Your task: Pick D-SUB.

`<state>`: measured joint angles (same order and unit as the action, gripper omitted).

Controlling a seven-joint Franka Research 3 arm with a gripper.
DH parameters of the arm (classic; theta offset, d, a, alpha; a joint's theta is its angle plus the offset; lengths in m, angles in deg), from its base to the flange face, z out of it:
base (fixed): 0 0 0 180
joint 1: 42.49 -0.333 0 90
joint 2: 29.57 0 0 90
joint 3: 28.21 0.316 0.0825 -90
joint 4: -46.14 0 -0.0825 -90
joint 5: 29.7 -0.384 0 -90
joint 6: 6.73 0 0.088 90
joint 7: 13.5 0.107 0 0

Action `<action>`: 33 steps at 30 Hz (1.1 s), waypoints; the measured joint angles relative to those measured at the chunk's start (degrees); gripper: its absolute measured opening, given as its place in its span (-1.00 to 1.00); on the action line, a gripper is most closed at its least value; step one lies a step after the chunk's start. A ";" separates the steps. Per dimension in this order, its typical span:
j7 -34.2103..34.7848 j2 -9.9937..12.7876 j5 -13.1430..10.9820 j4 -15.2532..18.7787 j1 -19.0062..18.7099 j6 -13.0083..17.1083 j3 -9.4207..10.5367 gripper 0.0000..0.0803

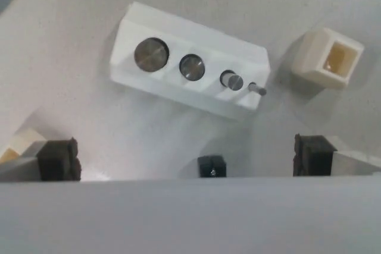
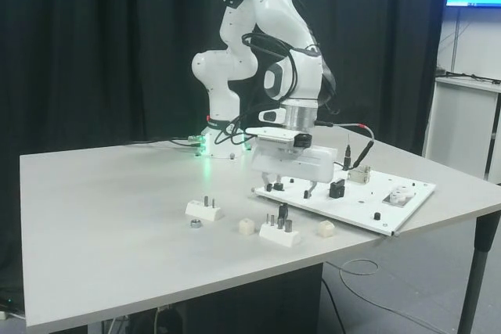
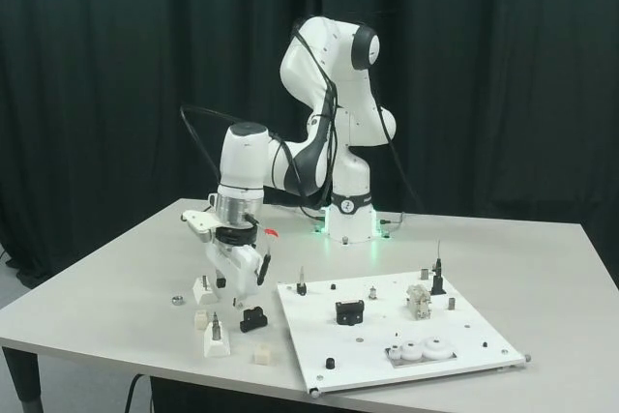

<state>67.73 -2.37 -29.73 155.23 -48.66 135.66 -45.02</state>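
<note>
Arm bent low over the near-left part of the grey bench (image 3: 116, 278), gripper (image 3: 238, 280) hanging above the surface just beside the left edge of the white board (image 3: 319, 336). In the wrist view the gripper (image 1: 186, 157) shows both black fingers (image 1: 58, 160) spread wide, one at each side of the picture, with nothing held between them. D-SUB (image 1: 211, 166): a small black, roughly square block with a tiny light spot on its face. It lies on the bare bench between the two fingers, nearer the middle than either pad and touching neither; its near side is cut off by the gripper's own grey body. In the second room view the D-SUB (image 3: 253, 318) sits on the bench below the gripper and slightly toward the board, just off the board's left edge, low and dark with a stepped outline; finer detail cannot be made out. Beyond it in the wrist view lies a white peg block (image 1: 178, 90), tilted, carrying four grey metal pegs in a row that shrink from thick to thin. Well apart from that block stands a small white cube (image 1: 312, 52) with a hollow square opening. A corner of another white piece (image 1: 21, 141) shows beside one finger. Green light glows at the arm's base (image 3: 319, 229).
</note>
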 joint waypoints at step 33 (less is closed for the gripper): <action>-9.72 -0.48 -5.98 0.62 0.38 -5.09 0.09 0.99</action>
<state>58.01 -2.85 -35.72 155.85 -48.28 130.57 -44.93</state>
